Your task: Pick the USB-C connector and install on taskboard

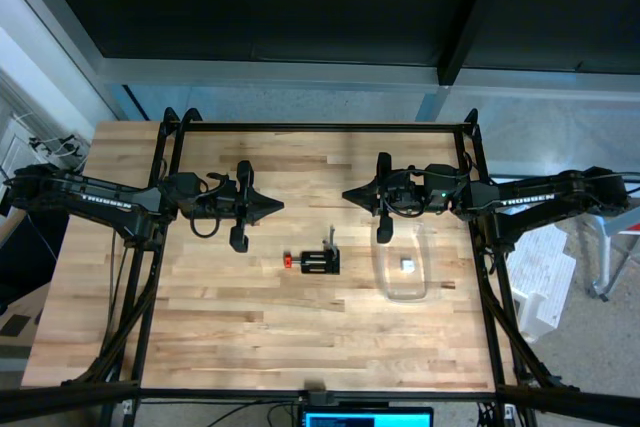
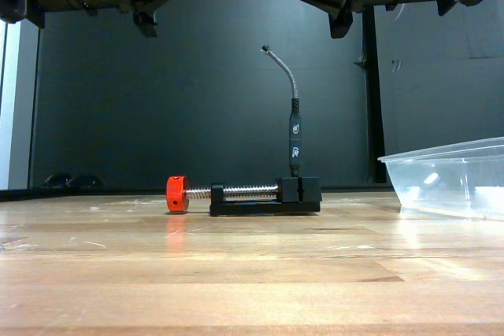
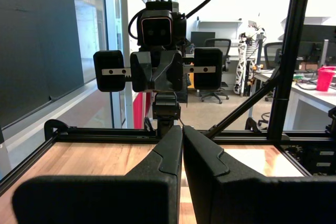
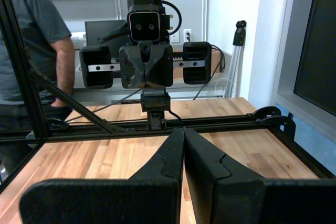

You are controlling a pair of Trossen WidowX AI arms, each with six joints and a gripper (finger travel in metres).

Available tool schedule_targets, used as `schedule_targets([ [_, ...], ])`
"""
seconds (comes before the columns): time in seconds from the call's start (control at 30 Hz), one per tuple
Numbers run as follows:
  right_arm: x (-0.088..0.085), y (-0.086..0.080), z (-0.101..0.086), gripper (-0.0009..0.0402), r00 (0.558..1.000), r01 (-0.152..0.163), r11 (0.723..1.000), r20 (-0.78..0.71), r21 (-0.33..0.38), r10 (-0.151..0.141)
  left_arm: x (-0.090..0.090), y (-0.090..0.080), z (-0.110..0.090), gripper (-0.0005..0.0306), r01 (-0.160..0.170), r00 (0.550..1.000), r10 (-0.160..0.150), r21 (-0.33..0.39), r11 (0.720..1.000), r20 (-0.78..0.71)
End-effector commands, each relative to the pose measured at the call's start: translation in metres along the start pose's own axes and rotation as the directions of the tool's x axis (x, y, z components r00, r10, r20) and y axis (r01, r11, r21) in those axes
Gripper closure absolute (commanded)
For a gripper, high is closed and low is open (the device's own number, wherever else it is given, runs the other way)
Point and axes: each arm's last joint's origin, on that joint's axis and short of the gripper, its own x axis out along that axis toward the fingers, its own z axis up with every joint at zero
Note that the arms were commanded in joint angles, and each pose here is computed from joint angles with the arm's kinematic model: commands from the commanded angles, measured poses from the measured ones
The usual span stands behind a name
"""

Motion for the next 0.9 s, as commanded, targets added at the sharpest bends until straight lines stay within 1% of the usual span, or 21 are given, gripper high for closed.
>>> schedule_targets([
  [0.03, -0.0003, 0.0006, 0.0001, 0.0393, 1.0, -0.018, 1.0, -0.001, 0.0, 0.018, 0.0, 0.0, 0.0002, 0.03, 0.0, 1.0, 0.0, 0.0, 1.0, 0.001],
  [0.1, -0.0012, 0.0008, 0.001, 0.0393, 1.0, -0.023, 1.0, 0.002, 0.005, 0.023, 0.0, 0.0, 0.0002, 0.03, 0.0, 1.0, 0.0, 0.0, 1.0, 0.001],
  [0.6, -0.0036, 0.0009, 0.0033, 0.0393, 1.0, -0.025, 1.0, 0.013, -0.001, 0.025, 0.0, 0.0001, 0.0002, 0.03, 0.0, 1.0, 0.0, 0.0, 1.0, 0.001],
  [0.9, -0.0043, 0.0015, 0.0011, 0.0393, 1.0, -0.027, 1.0, 0.014, 0.004, 0.027, 0.0, 0.0001, 0.0002, 0.03, 0.0, 1.0, 0.0, 0.0, 1.0, 0.001],
])
